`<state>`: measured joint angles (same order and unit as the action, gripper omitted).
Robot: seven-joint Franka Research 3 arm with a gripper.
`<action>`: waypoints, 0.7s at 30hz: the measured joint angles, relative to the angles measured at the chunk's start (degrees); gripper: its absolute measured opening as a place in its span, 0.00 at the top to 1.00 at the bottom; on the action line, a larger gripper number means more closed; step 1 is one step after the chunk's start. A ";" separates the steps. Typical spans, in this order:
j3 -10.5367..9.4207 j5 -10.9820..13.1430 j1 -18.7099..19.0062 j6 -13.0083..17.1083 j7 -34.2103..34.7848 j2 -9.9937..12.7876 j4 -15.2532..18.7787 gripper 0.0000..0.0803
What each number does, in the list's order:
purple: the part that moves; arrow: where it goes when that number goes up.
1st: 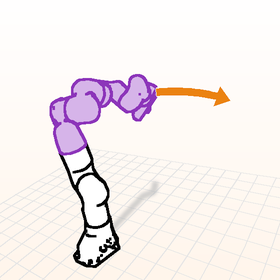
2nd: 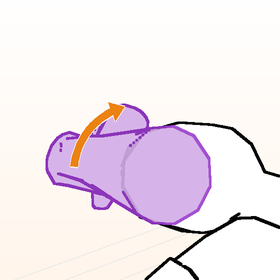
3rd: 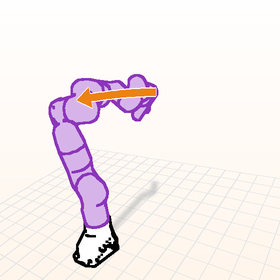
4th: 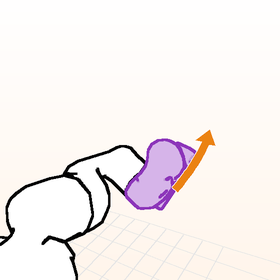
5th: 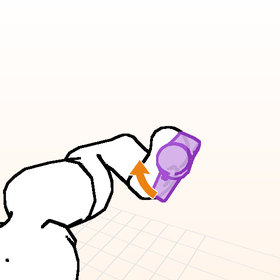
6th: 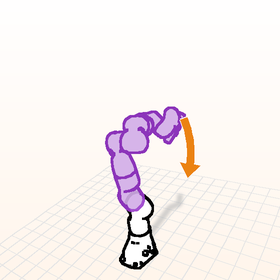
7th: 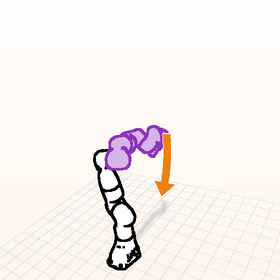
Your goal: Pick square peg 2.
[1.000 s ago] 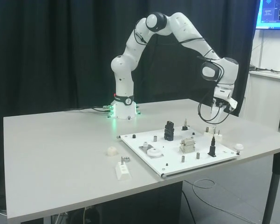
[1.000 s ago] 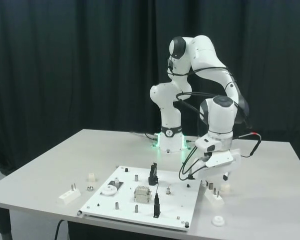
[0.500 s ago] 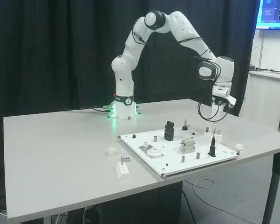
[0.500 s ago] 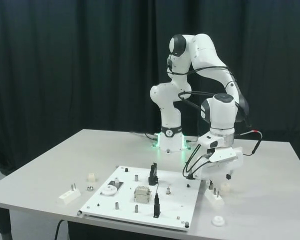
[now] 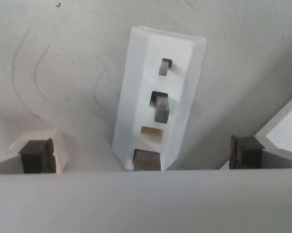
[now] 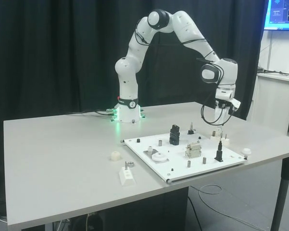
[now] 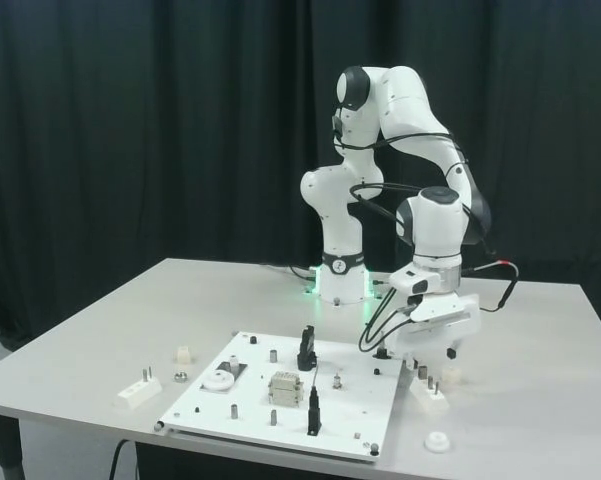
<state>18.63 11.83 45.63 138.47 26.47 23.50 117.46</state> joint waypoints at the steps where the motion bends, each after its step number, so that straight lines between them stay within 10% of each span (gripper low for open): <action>1: 0.00 -0.09 -0.04 0.02 0.00 0.01 0.00 0.00; 21: 0.00 -1.28 -0.14 3.23 -0.68 2.57 -0.78 0.00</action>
<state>18.62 10.56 45.49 141.70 25.79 26.07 116.68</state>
